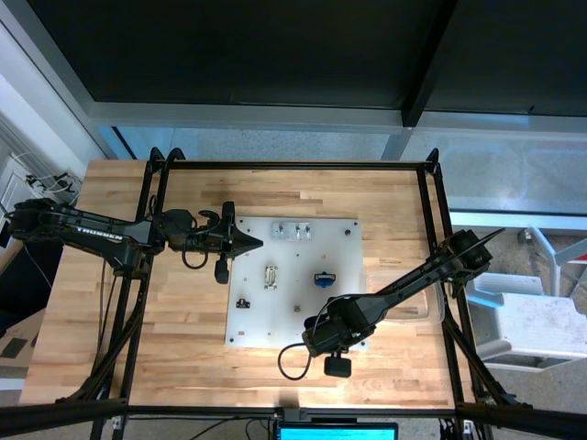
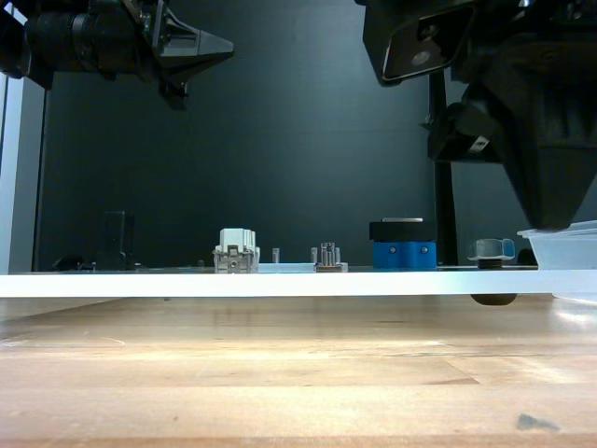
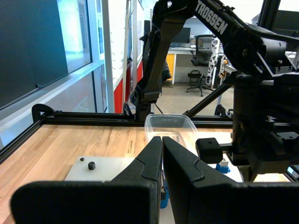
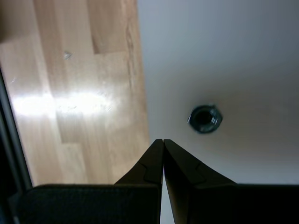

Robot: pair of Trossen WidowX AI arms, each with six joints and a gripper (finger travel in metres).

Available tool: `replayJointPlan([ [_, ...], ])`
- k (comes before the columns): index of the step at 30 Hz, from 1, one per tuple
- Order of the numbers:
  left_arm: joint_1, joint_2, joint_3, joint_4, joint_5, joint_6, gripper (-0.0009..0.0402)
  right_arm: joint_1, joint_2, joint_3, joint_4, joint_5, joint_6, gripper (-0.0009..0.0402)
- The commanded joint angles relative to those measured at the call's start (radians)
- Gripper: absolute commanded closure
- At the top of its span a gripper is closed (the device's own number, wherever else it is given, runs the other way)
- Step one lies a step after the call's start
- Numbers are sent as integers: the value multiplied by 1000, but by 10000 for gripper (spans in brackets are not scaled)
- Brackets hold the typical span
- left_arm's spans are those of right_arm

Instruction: Unfasten the M12 fastener and place in the container

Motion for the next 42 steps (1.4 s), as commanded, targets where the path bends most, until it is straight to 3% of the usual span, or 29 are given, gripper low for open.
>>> replayJointPlan([
  [1, 0, 0, 0, 0, 0, 0, 393, 0, 11, -17, 32, 3, -8, 393],
  [3, 0, 0, 0, 0, 0, 0, 393, -2, 14, -21, 34, 9, -10, 393],
  [8, 0, 0, 0, 0, 0, 0, 393, -4, 13, -29, 42, 71, -10, 393],
  [18, 0, 0, 0, 0, 0, 0, 393, -5, 12, -30, 26, 98, -10, 393],
  [19, 0, 0, 0, 0, 0, 0, 393, -5, 11, -30, 14, 118, -8, 393],
  [25, 0, 0, 0, 0, 0, 0, 393, -4, -18, -6, -150, 370, 115, 393],
  [26, 0, 0, 0, 0, 0, 0, 393, -4, -21, 2, -172, 386, 128, 393],
  [29, 0, 0, 0, 0, 0, 0, 393, -4, -27, 13, -187, 379, 129, 393],
  [35, 0, 0, 0, 0, 0, 0, 393, 0, -27, 17, -186, 318, 125, 393],
  [38, 0, 0, 0, 0, 0, 0, 393, 1, -27, 17, -180, 264, 124, 393],
  [42, 0, 0, 0, 0, 0, 0, 393, 3, -27, 17, -141, 161, 114, 393],
])
